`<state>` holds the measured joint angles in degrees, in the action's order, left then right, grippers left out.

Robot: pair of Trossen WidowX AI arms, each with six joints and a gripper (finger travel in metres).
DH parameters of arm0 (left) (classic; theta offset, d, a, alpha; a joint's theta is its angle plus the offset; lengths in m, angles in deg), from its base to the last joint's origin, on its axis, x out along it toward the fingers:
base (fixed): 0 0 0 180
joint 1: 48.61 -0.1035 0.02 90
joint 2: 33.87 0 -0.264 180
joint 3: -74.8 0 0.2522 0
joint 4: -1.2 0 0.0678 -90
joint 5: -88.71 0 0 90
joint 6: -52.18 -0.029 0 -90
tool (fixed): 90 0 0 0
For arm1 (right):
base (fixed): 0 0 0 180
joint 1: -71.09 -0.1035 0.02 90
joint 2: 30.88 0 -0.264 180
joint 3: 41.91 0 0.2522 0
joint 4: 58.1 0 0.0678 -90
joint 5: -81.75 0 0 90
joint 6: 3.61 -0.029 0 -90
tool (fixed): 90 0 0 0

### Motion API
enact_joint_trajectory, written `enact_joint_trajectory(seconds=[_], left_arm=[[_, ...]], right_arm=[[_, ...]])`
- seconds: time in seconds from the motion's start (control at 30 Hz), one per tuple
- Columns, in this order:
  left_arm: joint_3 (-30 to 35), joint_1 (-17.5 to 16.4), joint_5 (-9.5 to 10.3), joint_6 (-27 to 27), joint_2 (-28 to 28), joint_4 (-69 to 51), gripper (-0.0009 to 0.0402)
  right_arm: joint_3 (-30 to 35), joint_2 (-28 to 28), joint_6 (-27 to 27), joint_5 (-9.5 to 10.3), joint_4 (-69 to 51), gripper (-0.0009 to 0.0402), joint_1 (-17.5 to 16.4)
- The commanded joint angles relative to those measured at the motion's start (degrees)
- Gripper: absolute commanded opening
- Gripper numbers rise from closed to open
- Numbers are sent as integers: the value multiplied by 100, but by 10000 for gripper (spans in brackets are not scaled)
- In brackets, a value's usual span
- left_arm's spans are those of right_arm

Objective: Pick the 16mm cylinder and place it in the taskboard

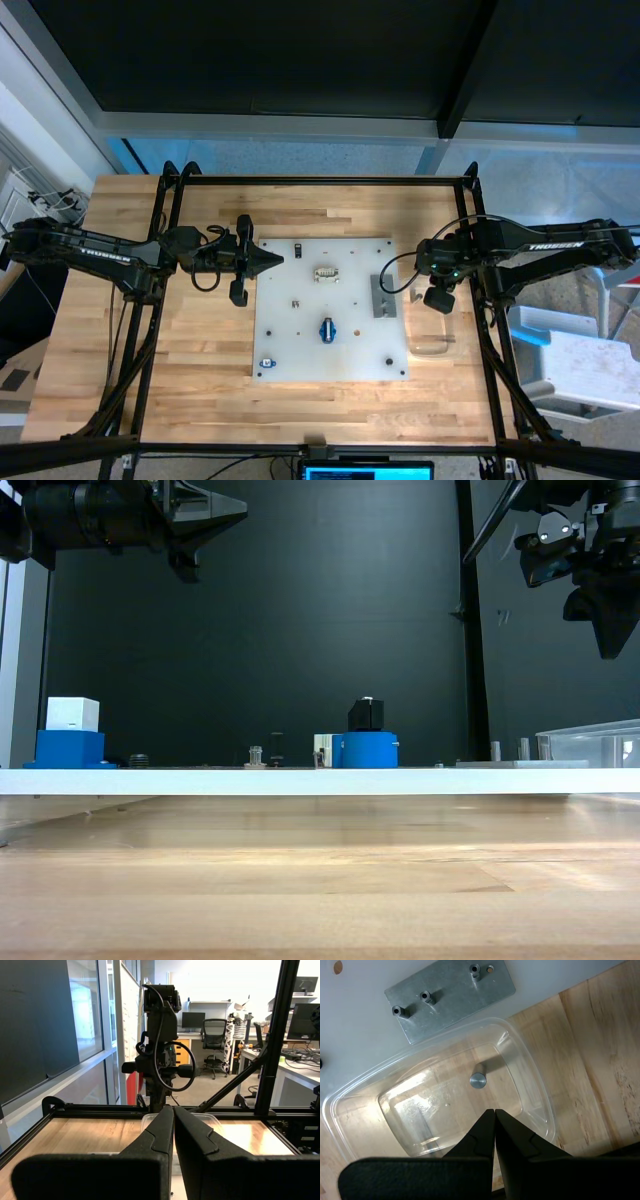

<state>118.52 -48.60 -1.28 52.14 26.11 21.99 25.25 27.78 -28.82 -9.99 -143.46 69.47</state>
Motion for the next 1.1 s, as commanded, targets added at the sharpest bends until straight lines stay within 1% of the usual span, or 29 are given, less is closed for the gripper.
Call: enact_joint_trajectory(seconds=[0.03, 0.13, 0.23, 0.4, 0.57, 0.7, 0.83, 0.97, 1.1], left_arm=[[0, -2, 0, -2, 2, 0, 0], [0, 0, 0, -2, 2, 0, 0], [0, -2, 0, -2, 2, 0, 0], [0, 0, 0, 0, 2, 0, 0], [0, 0, 0, 0, 2, 0, 0], [0, 0, 0, 0, 2, 0, 0], [0, 0, 0, -2, 2, 0, 0], [0, 0, 0, -2, 2, 0, 0], [0, 0, 0, -2, 2, 0, 0]], right_arm=[[-7, 85, -17, -20, 52, 0, -15], [-7, 157, -201, -28, 107, 1, -28], [-9, 188, -391, -22, 142, 16, -39], [-94, 188, -721, -22, 249, 69, -66], [-168, 188, -922, -35, 328, 122, -85], [-197, 188, -1141, -35, 341, 152, -103], [-278, 190, -1296, -26, 448, 166, -125], [-374, 269, -1506, -26, 608, 165, -140], [-448, 337, -1574, -22, 730, 165, -149]])
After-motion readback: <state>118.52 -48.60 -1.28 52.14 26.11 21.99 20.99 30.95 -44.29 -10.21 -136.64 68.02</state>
